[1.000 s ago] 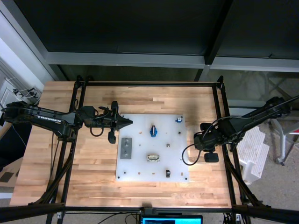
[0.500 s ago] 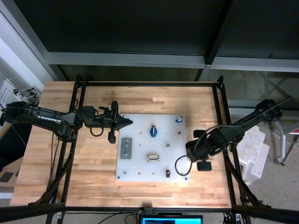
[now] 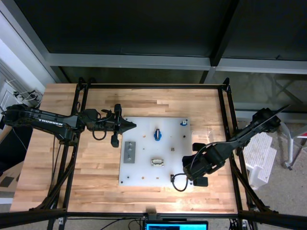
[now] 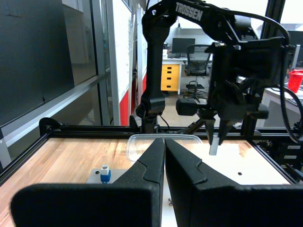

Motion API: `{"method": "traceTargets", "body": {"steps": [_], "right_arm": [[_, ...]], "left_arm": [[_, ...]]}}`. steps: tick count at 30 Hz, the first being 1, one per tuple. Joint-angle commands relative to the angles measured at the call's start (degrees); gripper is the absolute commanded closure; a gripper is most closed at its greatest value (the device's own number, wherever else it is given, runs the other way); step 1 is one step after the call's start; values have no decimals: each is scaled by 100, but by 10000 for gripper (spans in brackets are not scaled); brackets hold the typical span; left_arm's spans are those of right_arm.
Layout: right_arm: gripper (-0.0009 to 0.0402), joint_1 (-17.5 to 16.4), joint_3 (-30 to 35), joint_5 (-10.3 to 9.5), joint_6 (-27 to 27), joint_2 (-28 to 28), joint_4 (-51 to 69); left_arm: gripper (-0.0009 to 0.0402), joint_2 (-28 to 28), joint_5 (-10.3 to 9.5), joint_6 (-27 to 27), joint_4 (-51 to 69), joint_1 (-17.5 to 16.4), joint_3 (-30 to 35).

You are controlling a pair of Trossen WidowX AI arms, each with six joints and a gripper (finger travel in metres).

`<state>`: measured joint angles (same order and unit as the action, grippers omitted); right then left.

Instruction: Pick the 16mm bar and install on taskboard

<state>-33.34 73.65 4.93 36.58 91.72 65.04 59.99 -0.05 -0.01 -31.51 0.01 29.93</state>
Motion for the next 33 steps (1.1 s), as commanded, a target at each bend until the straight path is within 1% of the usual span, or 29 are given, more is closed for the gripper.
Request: {"method": "traceTargets", "body": {"steps": [1,8,14,23,33], "right_arm": [[368,-85,-2,0,68,76,-133],[369,-219,0,2,114,254,-278],[369,-234,22,2,107,391,-457],[369,-245,267,26,90,730,-503],[369,-341,269,4,98,920,-730]], "left_arm": [[393,2,2,0,-2,-2,2],[393,2,2,0,-2,0,2],[393,2,2,0,-2,-2,2],[393,2,2,0,-4,0,2],[393,2,2,0,-2,-2,2]]}}
